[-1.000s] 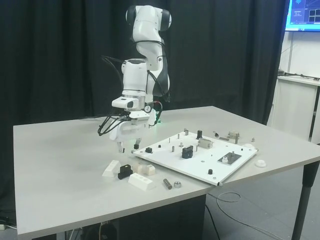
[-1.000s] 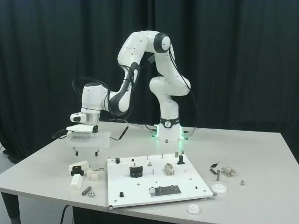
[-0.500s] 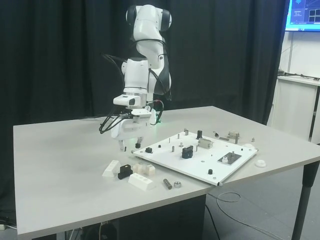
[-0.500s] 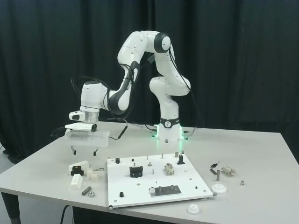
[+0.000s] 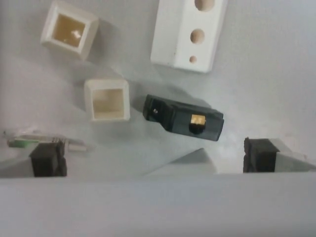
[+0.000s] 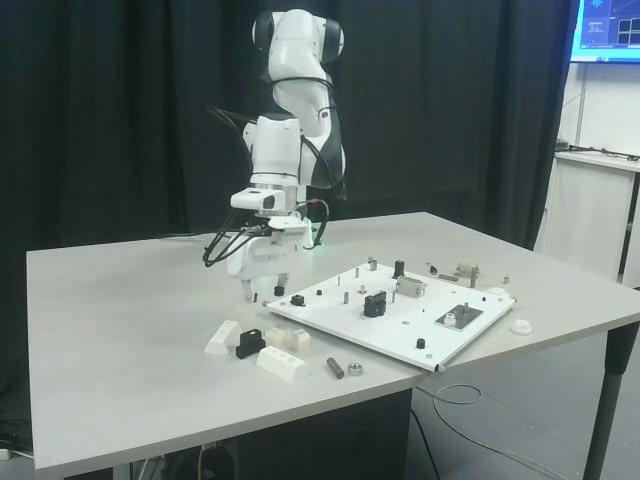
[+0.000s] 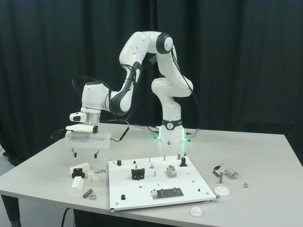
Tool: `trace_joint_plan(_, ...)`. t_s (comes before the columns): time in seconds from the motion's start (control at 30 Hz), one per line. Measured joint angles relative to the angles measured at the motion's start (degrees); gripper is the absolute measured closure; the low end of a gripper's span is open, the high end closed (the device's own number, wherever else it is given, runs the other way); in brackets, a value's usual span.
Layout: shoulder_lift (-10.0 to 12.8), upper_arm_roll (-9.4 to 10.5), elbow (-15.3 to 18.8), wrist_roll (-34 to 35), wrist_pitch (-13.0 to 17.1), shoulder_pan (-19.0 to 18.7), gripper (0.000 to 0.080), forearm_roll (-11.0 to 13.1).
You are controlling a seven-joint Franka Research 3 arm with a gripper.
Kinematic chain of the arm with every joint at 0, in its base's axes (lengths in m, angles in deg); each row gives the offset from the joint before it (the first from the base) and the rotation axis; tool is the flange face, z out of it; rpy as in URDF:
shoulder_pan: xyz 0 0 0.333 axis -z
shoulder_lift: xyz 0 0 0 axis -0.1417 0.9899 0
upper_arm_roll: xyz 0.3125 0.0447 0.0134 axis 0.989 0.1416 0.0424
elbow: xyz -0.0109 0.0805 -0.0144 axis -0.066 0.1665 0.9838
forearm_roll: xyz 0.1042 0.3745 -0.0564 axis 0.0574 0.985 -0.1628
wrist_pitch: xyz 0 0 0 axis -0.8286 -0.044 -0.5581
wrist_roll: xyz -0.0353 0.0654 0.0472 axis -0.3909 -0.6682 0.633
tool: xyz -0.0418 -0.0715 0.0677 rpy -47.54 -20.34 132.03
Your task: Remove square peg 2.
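The gripper (image 7: 85, 153) hangs above the grey table (image 6: 120, 300), its black fingertips (image 5: 48, 159) spread wide apart — holding and touching nothing. Below it lie two white square pegs (image 5: 107, 99), hollow ends up, just beside a black block (image 5: 183, 118) and a white drilled block (image 5: 188, 30) — which peg is number 2 cannot be told. The white assembly board (image 7: 156, 184) lies nearby.
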State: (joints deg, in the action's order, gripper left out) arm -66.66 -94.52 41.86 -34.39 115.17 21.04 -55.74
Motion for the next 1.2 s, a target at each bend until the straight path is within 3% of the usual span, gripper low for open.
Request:
trace_joint_plan(0.7,0.01,2.20,-0.85,-0.06,-2.82,-0.16,0.0003,0.00)
trace_joint_plan(1.2,-1.29,3.37,-1.15,2.63,-10.78,-1.70,0.0003,0.22)
